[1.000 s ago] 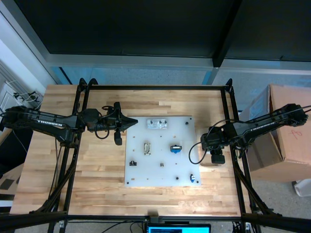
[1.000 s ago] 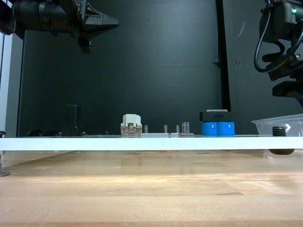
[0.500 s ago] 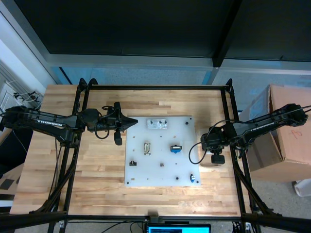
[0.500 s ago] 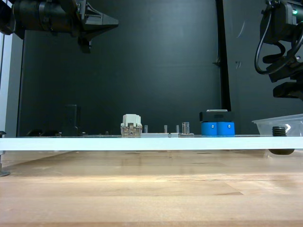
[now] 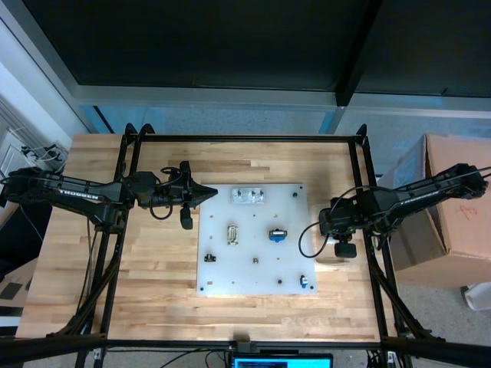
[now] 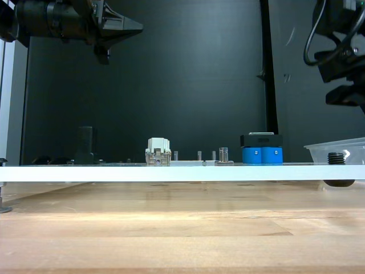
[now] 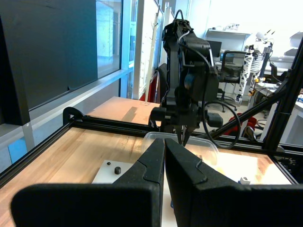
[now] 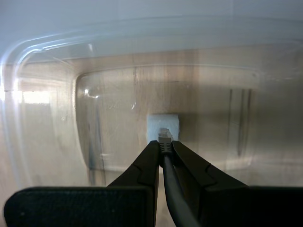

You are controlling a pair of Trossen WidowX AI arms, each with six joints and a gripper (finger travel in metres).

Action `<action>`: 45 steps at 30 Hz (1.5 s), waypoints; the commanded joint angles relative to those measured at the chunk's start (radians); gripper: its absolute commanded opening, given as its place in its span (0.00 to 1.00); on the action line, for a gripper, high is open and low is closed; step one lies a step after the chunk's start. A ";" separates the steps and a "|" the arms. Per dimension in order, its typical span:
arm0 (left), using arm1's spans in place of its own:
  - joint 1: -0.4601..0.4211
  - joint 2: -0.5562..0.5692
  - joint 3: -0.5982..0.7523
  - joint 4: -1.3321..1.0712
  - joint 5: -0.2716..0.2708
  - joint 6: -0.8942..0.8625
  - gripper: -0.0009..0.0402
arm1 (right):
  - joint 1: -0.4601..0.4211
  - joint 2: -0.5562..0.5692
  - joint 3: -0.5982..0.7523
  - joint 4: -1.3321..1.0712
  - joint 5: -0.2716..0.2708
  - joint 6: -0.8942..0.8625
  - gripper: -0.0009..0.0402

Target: Pick the RJ45 connector and install on the taskboard

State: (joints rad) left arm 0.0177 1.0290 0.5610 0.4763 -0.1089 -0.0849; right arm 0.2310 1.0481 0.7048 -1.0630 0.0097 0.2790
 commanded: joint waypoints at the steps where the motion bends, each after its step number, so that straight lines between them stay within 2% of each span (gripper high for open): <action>1: 0.000 0.000 0.000 0.000 0.000 0.000 0.02 | 0.001 -0.010 0.033 -0.035 0.002 0.000 0.02; 12: 0.000 0.000 0.000 0.000 0.000 0.000 0.02 | 0.013 -0.010 0.073 -0.096 0.026 0.003 0.02; 15: 0.000 0.000 0.000 0.000 0.000 0.000 0.02 | 0.055 0.002 0.100 -0.097 0.035 0.038 0.02; 18: 0.000 0.000 0.000 0.000 0.000 0.000 0.02 | 0.101 0.020 0.144 -0.121 0.086 0.093 0.02; 21: 0.000 0.000 0.000 0.000 0.000 0.000 0.02 | 0.155 0.047 0.192 -0.137 0.100 0.136 0.02; 32: 0.000 0.000 0.000 0.000 0.000 0.000 0.02 | 0.309 0.253 0.393 -0.133 0.103 0.241 0.02; 45: 0.000 0.000 0.000 0.000 0.000 0.000 0.02 | 0.395 0.455 0.551 -0.118 0.106 0.293 0.02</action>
State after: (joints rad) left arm 0.0177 1.0286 0.5610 0.4763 -0.1089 -0.0849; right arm 0.6205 1.4868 1.2407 -1.1828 0.1135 0.5716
